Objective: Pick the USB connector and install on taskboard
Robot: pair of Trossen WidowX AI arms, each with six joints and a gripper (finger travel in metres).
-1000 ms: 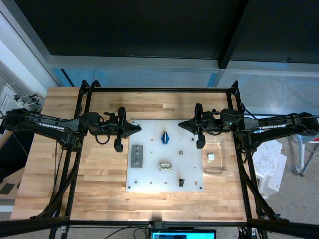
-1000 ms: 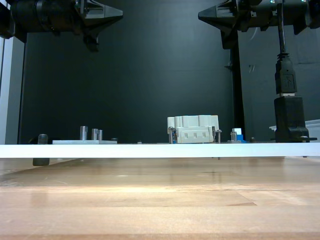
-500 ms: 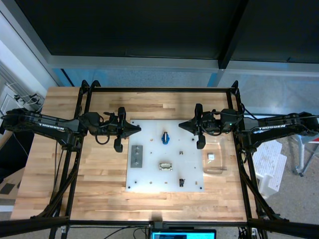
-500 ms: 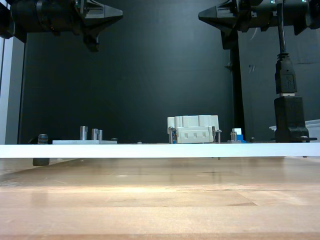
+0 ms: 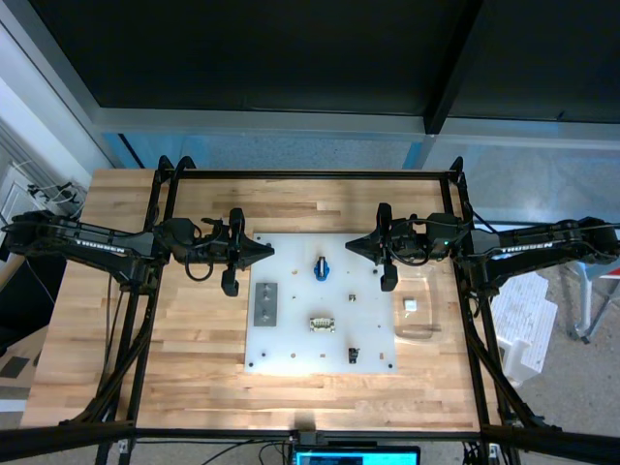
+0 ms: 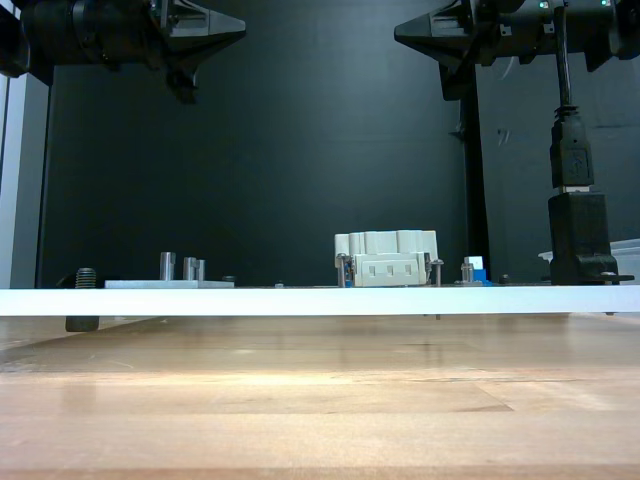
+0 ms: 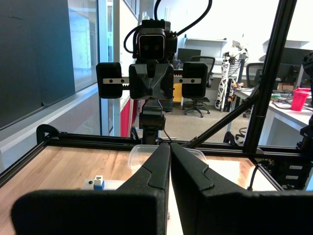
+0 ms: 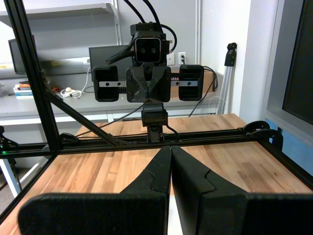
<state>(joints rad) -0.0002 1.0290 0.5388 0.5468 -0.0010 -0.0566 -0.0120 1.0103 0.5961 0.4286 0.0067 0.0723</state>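
1. Above the far left part of the taskboard [image 5: 291,341], the left tool [image 5: 272,250] hangs well clear of the plate. Its fingers [image 7: 151,171] are clenched flat together on nothing.
2. Facing it tip to tip, the right tool [image 5: 348,243] hangs at about the same height over the far right part of the board. Its fingers [image 8: 156,176] are likewise pressed together on nothing.
3. Below and between the two tools, the taskboard lies flat on the wooden desk [image 5: 145,339].
4. The USB connector [image 6: 572,155] stands upright below the right tool and nearer the desk's front edge than either tool. It is seated in a small black socket [image 6: 580,240] on the board, with a cable [image 6: 561,70] rising from its top. Neither tool touches it.
5. Under the gap between the tool tips sits a blue knob [image 5: 322,267]. A grey metal block [image 5: 264,303] lies on the left tool's side, and a beige connector [image 5: 323,324] lies beside it.
6. Behind and below the right tool, off the board, a clear tray [image 5: 426,329] holds a small white cube [image 5: 411,304].
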